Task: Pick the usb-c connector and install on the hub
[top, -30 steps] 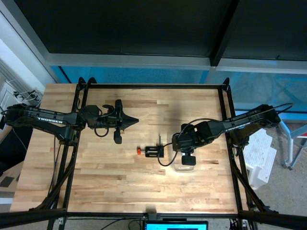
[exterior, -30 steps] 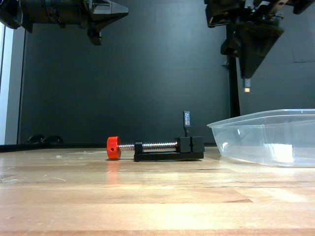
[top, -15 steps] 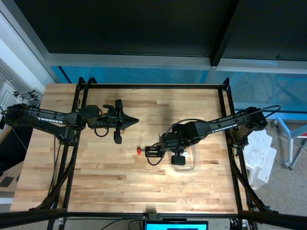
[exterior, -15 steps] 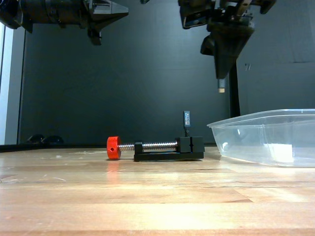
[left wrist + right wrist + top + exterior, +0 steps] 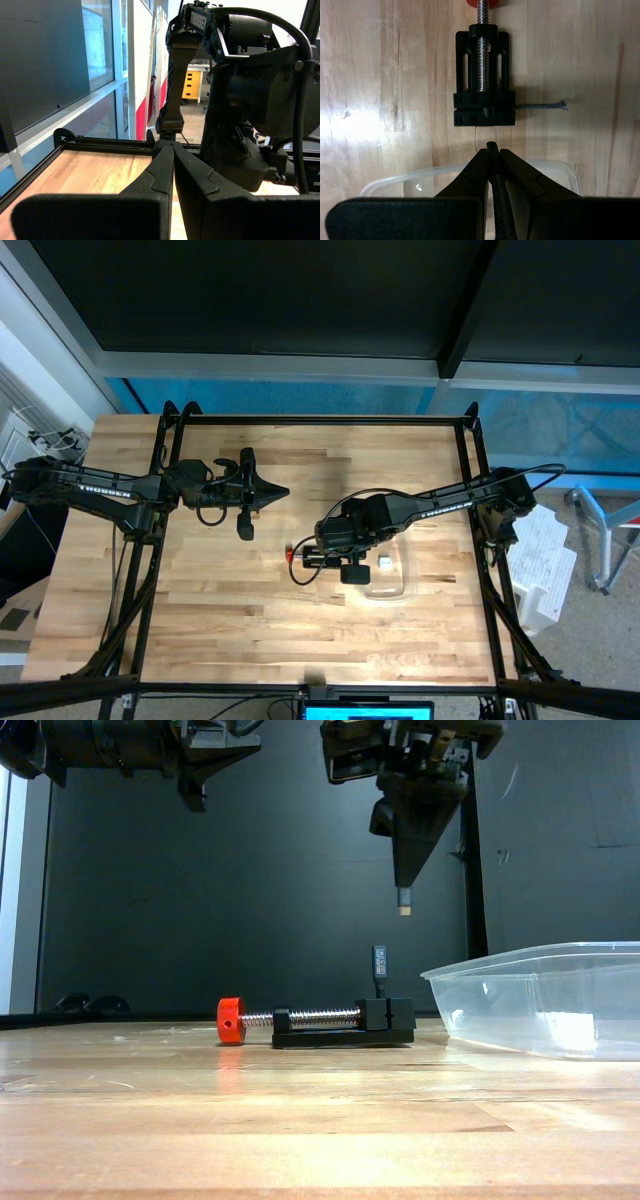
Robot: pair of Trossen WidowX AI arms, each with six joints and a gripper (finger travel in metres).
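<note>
The hub (image 5: 340, 1025) is a small black block with an orange-red knob, lying on the wooden table; it also shows as the hub (image 5: 318, 558) and the hub (image 5: 484, 100). A thin dark pin (image 5: 379, 965) stands up from its right end. My right gripper (image 5: 404, 880) hangs above that end, shut on the usb-c connector (image 5: 404, 904), whose tip sits a little right of and above the pin. The connector (image 5: 492, 146) pokes out between the shut fingers of my right gripper (image 5: 492, 152). My left gripper (image 5: 283, 492) is shut and empty, held high at the far left.
A clear plastic tray (image 5: 540, 995) stands just right of the hub, and a small white square piece (image 5: 384, 563) lies in the tray (image 5: 403, 585). A thin grey wire (image 5: 540, 106) lies beside the hub. A black frame (image 5: 470, 490) borders the table.
My right gripper has carried the connector leftward, from above the tray to above the hub's right end, at about the same height. The left arm has not moved.
</note>
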